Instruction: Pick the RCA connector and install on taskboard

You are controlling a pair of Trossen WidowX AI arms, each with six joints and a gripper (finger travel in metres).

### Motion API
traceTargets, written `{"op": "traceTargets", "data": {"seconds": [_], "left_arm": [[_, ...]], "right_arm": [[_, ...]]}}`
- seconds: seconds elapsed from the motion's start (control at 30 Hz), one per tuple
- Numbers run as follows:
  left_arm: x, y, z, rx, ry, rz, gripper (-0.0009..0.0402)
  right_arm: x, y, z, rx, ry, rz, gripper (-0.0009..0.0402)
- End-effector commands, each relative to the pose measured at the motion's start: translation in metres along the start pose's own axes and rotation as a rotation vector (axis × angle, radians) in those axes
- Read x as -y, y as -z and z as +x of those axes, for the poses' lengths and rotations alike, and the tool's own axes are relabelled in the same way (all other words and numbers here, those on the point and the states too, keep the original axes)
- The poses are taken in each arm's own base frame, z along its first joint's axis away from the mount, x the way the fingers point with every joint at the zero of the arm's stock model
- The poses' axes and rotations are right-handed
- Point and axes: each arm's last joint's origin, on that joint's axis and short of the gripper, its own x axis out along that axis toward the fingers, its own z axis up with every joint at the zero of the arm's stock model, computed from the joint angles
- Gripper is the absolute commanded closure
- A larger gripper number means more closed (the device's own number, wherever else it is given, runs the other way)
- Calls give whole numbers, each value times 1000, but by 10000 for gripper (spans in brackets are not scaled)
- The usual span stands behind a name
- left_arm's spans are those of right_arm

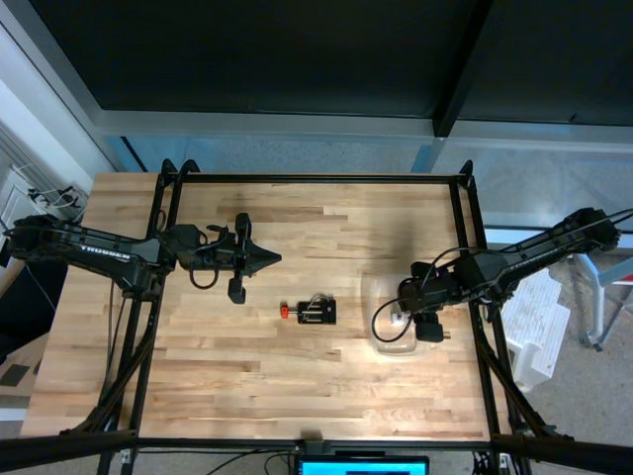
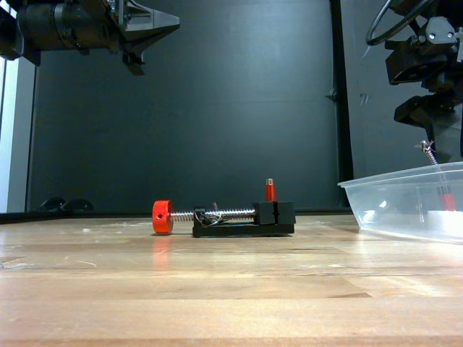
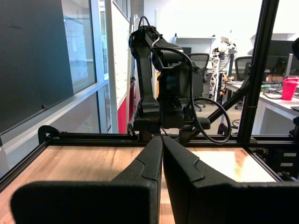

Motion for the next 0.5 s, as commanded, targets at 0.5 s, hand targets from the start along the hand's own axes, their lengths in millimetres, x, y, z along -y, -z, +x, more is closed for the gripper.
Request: {"op": "traceTargets", "data": {"seconds": [0.5], "left_arm": [[0,0,0,0,0,0,393]], "right_arm": [[-7,-4,26,7,10,-16,216]]}}
